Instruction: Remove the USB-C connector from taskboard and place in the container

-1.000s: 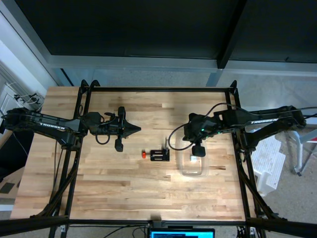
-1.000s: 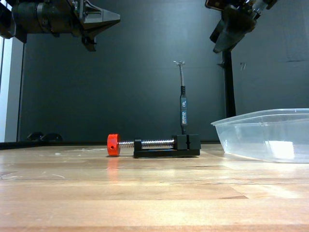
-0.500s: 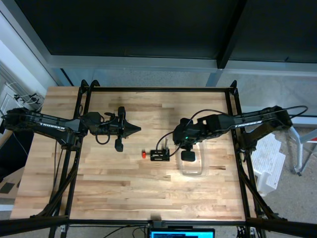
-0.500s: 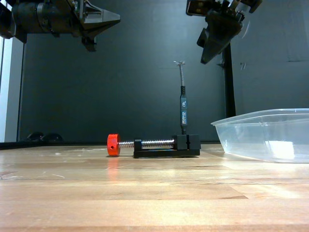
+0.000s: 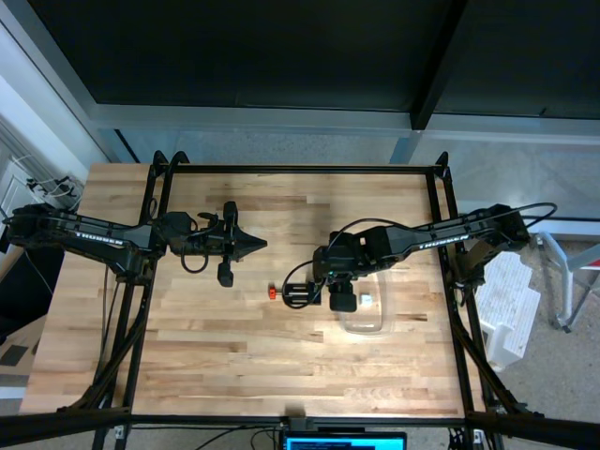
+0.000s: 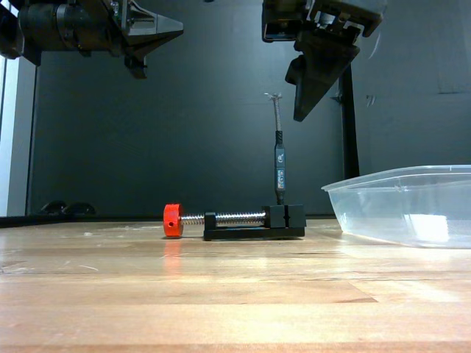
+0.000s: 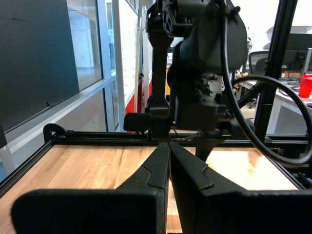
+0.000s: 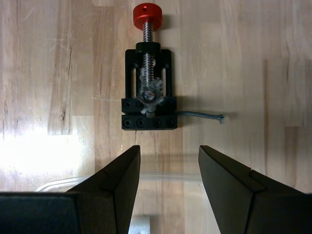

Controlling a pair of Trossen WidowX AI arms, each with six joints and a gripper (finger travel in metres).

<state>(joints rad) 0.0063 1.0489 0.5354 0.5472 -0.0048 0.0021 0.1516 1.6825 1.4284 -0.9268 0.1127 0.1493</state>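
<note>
The taskboard (image 5: 300, 293) lies mid-table, a small black vise with an orange-red knob (image 6: 172, 220) at its left end. The USB-C connector (image 6: 280, 169) stands upright in its clamp end, with a frayed grey cable stub on top. In the right wrist view the taskboard (image 8: 148, 105) is seen from straight above, and the connector (image 8: 149, 92) shows end-on. My right gripper (image 8: 168, 151) hangs open above and just right of the connector, holding nothing; its fingertips (image 6: 298, 110) are level with the cable stub. The clear container (image 5: 366, 317) sits right of the taskboard. My left gripper (image 5: 258, 245) hovers shut at the left.
A small pale block (image 5: 367, 299) lies inside the container (image 6: 412, 206). The black frame rails (image 5: 300, 170) run along the table's far edge and sides. A screen (image 5: 342, 441) sits at the near edge.
My right arm has swung left, from over the container to just above the taskboard, and has come lower. The left arm has not moved.
</note>
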